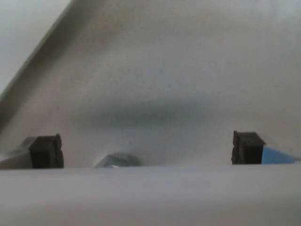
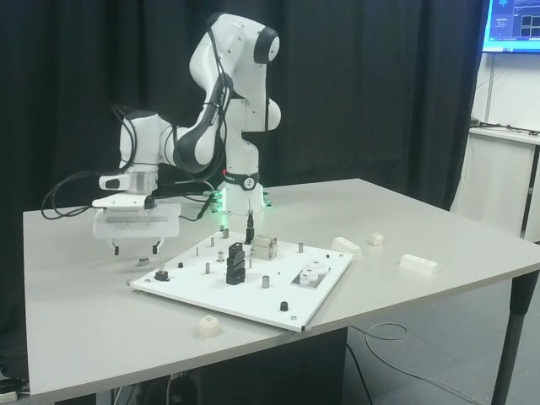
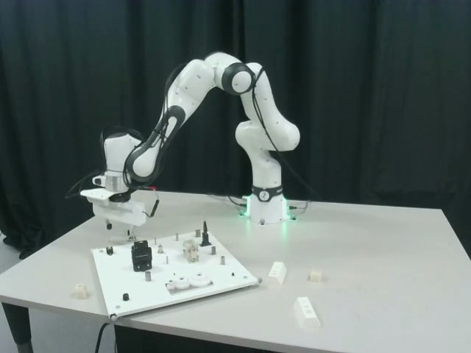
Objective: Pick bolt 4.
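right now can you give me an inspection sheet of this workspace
surface: grey table carrying a white board near its front edge
job's things: small bolt seen between the fingertips in the wrist view; which bolt it is cannot be told; pegs and black parts stand on the board
clutter: white blocks loose on the table beside the board, one small block in front of it
grippers: gripper open, low over the board's far corner, holding nothing
cables: black cable looping from the wrist; another cable hangs under the table
surroundings: black curtain behind, a screen at one side
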